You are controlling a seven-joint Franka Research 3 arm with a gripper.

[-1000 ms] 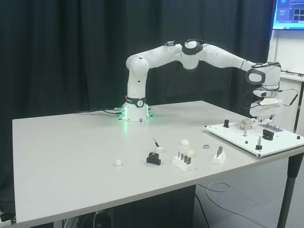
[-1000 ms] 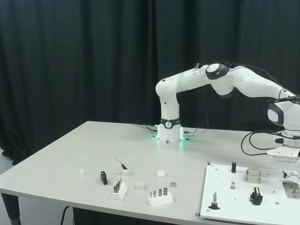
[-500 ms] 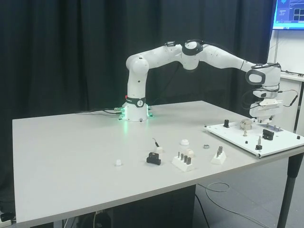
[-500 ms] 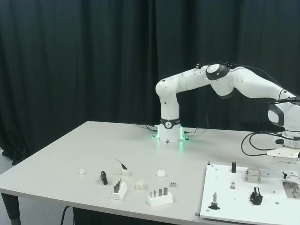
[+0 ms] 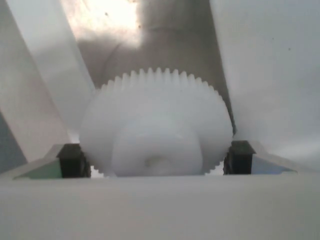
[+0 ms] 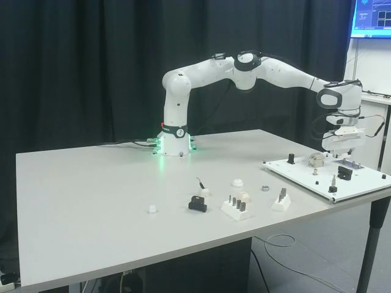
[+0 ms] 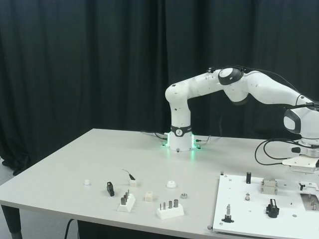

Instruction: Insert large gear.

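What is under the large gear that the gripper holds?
In the wrist view, the large gear, held in the gripper, covers what lies directly below it. Around it only a grey surface and white surfaces show; no peg is visible.

**Camera positions**

First room view stands off one front corner of the bench [image 6: 91,201], facing the arm [image 6: 244,67] obliquely from a distance. Second room view faces the bench [image 7: 99,159] more squarely, equally far back. Both share arm [image 7: 234,84], bench top and white board [image 7: 249,209]. Wrist view looks down, very close, past the pincer [image 5: 156,161].
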